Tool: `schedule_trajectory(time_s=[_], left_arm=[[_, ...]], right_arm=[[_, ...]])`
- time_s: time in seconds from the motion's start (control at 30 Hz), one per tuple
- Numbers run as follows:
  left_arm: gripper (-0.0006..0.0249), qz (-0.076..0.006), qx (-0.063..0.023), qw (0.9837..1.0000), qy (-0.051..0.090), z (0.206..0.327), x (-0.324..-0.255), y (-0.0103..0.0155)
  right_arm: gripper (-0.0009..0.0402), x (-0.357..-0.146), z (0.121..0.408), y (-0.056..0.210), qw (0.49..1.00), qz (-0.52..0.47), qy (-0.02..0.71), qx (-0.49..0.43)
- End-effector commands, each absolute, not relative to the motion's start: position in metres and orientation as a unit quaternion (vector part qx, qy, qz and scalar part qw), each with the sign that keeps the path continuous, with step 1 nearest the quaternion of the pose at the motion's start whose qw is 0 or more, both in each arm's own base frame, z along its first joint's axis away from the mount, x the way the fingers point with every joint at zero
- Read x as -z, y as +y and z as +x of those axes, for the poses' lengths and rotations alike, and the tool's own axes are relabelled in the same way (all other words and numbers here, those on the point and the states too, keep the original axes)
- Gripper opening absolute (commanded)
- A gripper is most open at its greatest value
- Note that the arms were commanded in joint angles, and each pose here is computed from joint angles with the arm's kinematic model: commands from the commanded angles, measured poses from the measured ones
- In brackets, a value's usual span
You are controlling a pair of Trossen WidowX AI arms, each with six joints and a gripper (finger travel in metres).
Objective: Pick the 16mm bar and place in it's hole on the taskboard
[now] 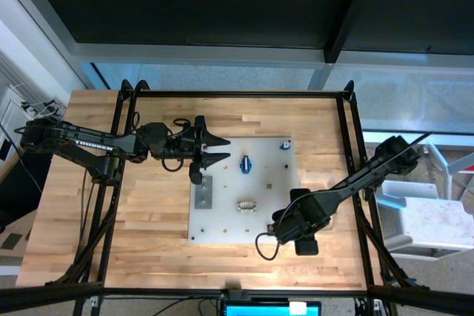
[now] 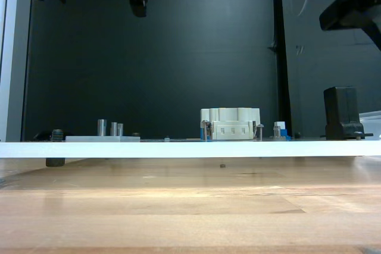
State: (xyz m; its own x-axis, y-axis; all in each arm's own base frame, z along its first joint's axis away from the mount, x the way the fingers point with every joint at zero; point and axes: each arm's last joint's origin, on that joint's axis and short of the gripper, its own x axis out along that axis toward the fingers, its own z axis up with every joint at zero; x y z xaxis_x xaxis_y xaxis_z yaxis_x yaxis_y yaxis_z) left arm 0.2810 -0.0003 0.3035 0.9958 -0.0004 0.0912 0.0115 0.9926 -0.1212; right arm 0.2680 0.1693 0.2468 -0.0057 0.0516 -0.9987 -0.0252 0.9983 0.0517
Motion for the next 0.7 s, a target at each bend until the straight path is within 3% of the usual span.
schedule_trajectory(time_s=[0.03,0.7], left_arm=[[0.0161,-0.0609,0.003,0.9971,-0.046,0.2811,-0.3035,-0.0003],[0.0162,-0.0607,0.003,0.9971,-0.046,0.2811,-0.3035,-0.0003]], right_arm=[[0.0252,-0.2541,0.2648,0.1676,0.712,0.015,0.701,-0.03],[0.0252,-0.2589,0.2624,0.1666,0.717,0.018,0.696,-0.033]])
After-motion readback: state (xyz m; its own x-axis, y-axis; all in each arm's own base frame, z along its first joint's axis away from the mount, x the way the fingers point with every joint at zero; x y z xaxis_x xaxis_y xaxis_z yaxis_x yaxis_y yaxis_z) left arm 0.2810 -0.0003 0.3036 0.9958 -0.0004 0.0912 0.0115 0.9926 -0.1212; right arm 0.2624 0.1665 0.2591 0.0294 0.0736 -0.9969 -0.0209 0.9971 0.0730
